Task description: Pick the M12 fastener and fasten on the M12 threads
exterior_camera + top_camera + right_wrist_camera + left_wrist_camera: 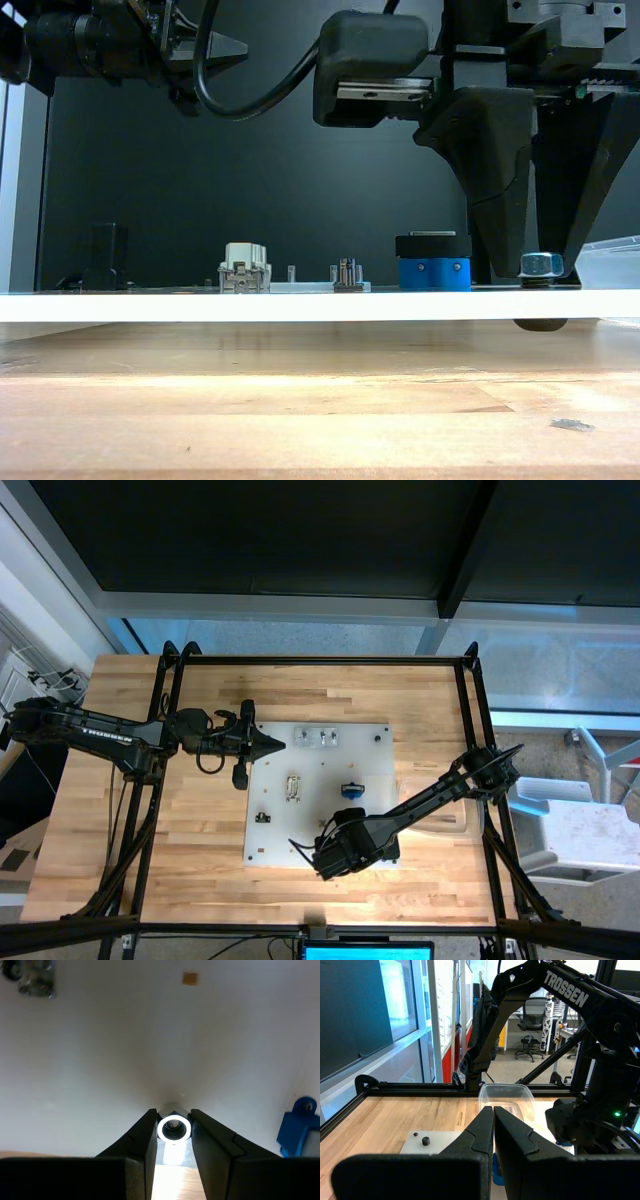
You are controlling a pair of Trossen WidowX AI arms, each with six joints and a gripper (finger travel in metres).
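Silver nut point(541, 265): it was held between the two fingers of the right gripper point(540, 272), very low over the white board point(300, 305) and close to its near right edge. A dark bit showed directly under it. Whether it sat on its stud, I could not tell.
Right gripper: it pointed straight down and was clenched on the nut. In the high view its body covered the nut's place.
Left gripper point(283, 745): its fingers were pressed together. It hung high over the board's far left edge, well apart from the nut.
Blue block point(435, 272): it stood on the board just beside one right finger, toward the middle, with a narrow gap.
Clear tray point(506, 1100): it lay on the tabletop point(150, 880) beside the board's right edge.
Edges: a broad strip of wood ran between the board's near edge and the tabletop's near edge. Black frame rails point(320, 661) bordered the far side and both flanks.
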